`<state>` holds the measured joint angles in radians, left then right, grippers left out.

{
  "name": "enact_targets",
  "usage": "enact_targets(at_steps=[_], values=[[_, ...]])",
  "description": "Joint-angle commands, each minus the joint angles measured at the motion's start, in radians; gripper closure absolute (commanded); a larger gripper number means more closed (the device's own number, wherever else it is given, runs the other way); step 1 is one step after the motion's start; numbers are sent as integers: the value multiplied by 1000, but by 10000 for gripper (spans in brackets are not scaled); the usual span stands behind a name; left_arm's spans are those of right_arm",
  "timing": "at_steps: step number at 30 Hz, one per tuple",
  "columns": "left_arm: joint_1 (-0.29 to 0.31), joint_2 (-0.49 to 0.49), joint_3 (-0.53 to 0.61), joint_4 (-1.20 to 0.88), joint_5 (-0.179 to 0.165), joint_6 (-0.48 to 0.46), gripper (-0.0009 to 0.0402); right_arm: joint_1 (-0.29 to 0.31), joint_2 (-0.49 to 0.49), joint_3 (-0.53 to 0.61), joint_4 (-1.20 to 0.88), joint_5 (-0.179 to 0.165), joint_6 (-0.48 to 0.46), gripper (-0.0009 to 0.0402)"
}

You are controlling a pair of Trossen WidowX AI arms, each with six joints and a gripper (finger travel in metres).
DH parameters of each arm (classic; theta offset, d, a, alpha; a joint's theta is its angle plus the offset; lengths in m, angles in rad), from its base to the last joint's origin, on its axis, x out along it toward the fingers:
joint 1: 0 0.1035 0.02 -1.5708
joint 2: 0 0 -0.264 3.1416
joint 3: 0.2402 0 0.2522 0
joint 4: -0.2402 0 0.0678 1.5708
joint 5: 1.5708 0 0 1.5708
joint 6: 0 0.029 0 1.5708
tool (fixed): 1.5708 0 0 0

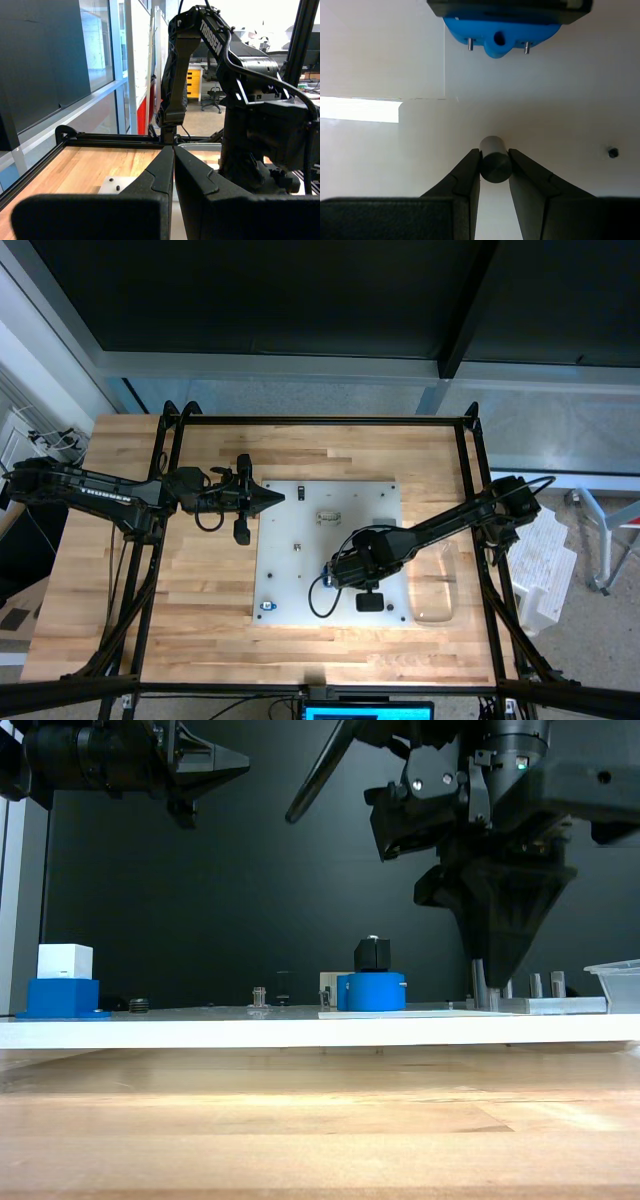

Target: Remove the 16mm cylinder and place in the container

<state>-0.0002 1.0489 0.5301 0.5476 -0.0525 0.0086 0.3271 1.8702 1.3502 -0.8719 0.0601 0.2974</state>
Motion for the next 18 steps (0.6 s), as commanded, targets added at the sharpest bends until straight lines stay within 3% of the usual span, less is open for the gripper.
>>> enact_targets(at_steps=[1, 12, 18], values=[[0, 0, 0, 0, 0, 0, 393, 0, -27, 2, -8, -1, 1, 387], [0, 0, 0, 0, 0, 0, 393, 0, -153, 32, -63, 0, 6, 394], [0, 0, 0, 0, 0, 0, 393, 1, -173, 32, -69, 0, 21, 393]])
